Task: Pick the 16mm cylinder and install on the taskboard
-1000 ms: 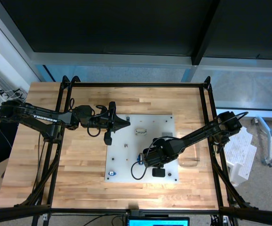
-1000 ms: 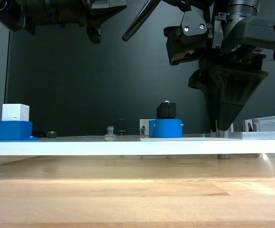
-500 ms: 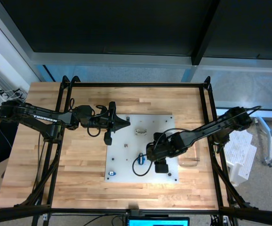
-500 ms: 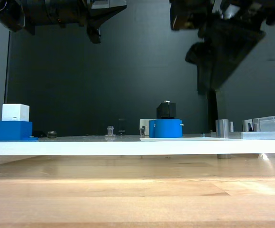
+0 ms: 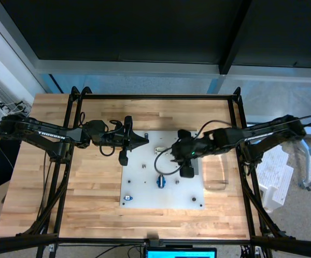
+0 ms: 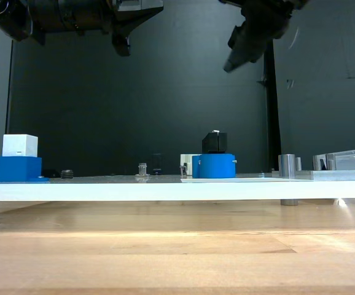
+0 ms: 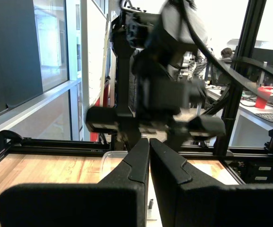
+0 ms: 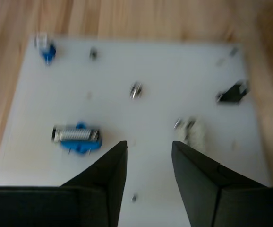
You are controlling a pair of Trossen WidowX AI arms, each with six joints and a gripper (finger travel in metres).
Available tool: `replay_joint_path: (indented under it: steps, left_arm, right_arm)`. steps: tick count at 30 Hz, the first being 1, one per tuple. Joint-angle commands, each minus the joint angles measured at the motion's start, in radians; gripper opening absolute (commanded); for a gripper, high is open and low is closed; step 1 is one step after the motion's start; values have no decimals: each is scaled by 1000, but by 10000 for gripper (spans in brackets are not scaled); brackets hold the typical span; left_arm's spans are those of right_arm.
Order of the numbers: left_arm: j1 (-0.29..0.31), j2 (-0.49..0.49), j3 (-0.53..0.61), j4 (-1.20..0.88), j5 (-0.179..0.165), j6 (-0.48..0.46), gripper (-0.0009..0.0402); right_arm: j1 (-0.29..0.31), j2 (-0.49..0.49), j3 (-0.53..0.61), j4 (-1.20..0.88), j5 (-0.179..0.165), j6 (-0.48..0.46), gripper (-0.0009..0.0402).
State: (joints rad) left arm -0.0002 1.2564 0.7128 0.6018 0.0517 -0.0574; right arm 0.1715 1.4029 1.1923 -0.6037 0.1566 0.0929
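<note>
Since a second ago the right gripper [image 8: 148,144] has climbed off the plate and swung toward the far side. It now hangs high above the large square white taskboard [image 5: 145,189], fingers spread apart with nothing between them. Left behind, the short silver-grey metal 16mm cylinder [image 6: 287,165] stands upright in a hole of the taskboard. In the low view it is to the right of the round blue fitting [image 6: 214,166], and its lower end pokes out beneath the plate. The left gripper [image 7: 149,144] is where it was, held above the taskboard's far left corner, fingers pressed together on nothing. The taskboard lies flat on a pale butcher-block wooden counter [image 5: 85,204] ringed by a black tube frame [image 5: 155,97]. A clear plastic tray [image 5: 218,177] sits on the counter just beside the taskboard's right edge. Beyond the counter stands a dark wall panel [image 5: 145,27], and grey floor with white papers [image 5: 276,172] shows at the right.
</note>
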Motion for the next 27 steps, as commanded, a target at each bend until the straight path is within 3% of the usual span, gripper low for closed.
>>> replay_joint_path:
  steps: [1,5,17,24,27]
  left_arm:
    - [0,0,0,0,0,0,0]
    - [0,0,0,0,0,0,0]
    - [0,0,0,0,0,0,0]
    - [0,0,0,0,0,0,0]
    - [0,0,0,0,0,0,0]
  right_arm:
    - [-40,-69,-63,131,-15,-19,105]
    - [-92,-149,-156,330,-72,-24,81]
    - [-113,-334,-409,832,-71,-41,-1]
    - [-137,-390,-508,966,-76,-42,1]
    - [-146,-410,-548,1003,-103,-42,0]
